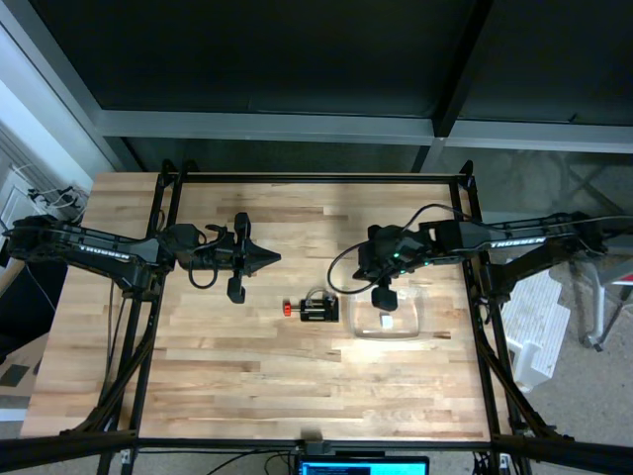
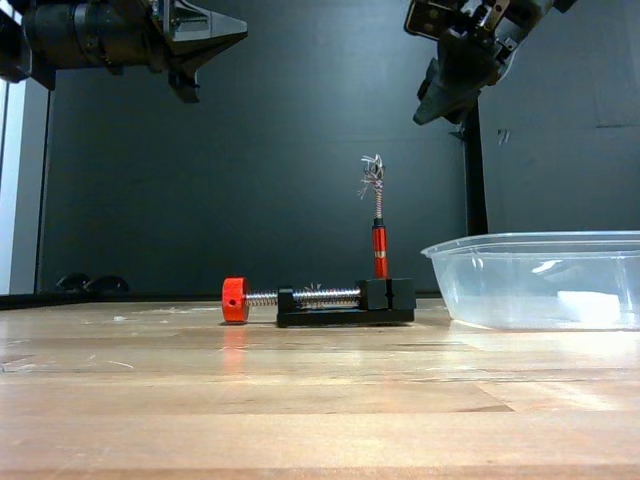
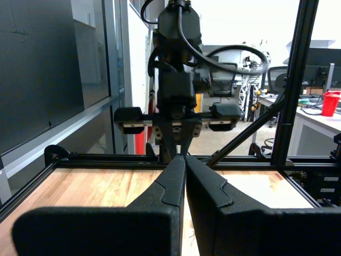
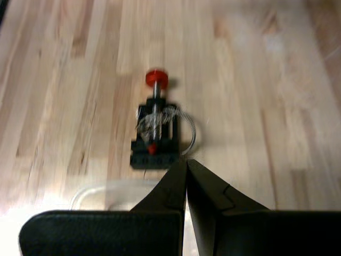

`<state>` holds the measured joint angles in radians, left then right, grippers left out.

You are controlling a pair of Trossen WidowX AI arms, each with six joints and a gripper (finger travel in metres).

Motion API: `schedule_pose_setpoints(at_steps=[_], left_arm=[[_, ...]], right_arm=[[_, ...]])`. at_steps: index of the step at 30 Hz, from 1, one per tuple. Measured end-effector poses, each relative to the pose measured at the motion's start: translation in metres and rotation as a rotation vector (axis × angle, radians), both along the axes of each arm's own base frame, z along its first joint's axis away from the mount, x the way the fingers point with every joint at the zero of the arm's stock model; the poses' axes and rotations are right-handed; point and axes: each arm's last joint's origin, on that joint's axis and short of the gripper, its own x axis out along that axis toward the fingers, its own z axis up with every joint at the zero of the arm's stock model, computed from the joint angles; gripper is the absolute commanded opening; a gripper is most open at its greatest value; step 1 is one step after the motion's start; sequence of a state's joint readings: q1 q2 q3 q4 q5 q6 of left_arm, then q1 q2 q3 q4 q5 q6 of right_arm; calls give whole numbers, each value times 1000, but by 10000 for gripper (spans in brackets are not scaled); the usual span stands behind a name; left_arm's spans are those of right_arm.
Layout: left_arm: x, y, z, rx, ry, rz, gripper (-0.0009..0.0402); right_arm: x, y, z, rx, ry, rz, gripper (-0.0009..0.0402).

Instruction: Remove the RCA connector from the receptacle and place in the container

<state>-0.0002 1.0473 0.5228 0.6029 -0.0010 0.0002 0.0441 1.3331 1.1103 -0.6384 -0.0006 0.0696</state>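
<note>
shows the rca connector (image 2: 380,250) standing upright in the receptacle (image 2: 345,298), red tip down, frayed wire up, well below the right gripper (image 2: 428,110) and just ahead of its tips. finds that gripper closed on nothing, raised over the rim of the container (image 2: 520,275), with a small white piece (image 2: 588,305) lying inside. places the left gripper (image 1: 275,258) well apart, beyond the receptacle, raised, likewise closed and gripping nothing.
</note>
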Motion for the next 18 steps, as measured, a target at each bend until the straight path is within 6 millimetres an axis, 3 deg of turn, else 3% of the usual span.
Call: schedule_pose_setpoints(at_steps=[6,18], left_arm=[[0,0,0,0,0,0,0],[0,0,0,0,0,0,0]], right_arm=[[18,10,-6,-40,127,-5,18],[56,32,-18,-61,241,-5,120]])
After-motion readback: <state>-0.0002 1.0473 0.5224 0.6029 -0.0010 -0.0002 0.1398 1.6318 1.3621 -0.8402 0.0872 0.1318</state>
